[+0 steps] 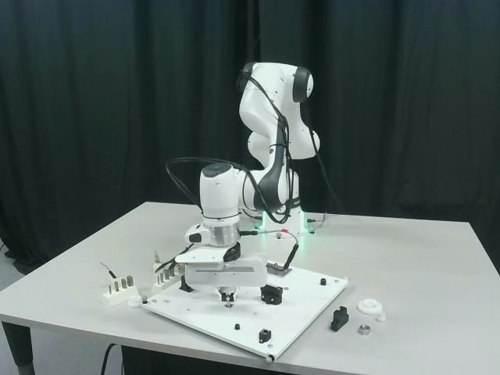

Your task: Insert BNC.

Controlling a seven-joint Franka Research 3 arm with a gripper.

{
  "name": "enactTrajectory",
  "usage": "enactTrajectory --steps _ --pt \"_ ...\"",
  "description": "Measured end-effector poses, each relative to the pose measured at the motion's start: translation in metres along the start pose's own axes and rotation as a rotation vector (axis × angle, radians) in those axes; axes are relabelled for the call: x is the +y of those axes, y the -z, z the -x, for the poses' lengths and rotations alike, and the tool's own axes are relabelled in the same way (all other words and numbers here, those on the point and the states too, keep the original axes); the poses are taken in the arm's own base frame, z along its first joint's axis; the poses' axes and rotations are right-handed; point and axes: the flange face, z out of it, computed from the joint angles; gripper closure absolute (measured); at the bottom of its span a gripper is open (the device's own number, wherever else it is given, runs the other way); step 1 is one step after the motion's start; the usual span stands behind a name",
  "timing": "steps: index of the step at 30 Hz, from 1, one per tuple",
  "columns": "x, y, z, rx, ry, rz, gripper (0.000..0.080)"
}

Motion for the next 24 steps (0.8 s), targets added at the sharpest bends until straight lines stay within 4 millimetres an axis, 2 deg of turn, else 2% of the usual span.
enactTrajectory --steps 7,24 --pt "0.0002 0.0 0.0 0.0 -0.013 0.0 0.0682" --pt "0.0003 -0.0001 0.0 0.0 -0.186 -0.001 0.0682"
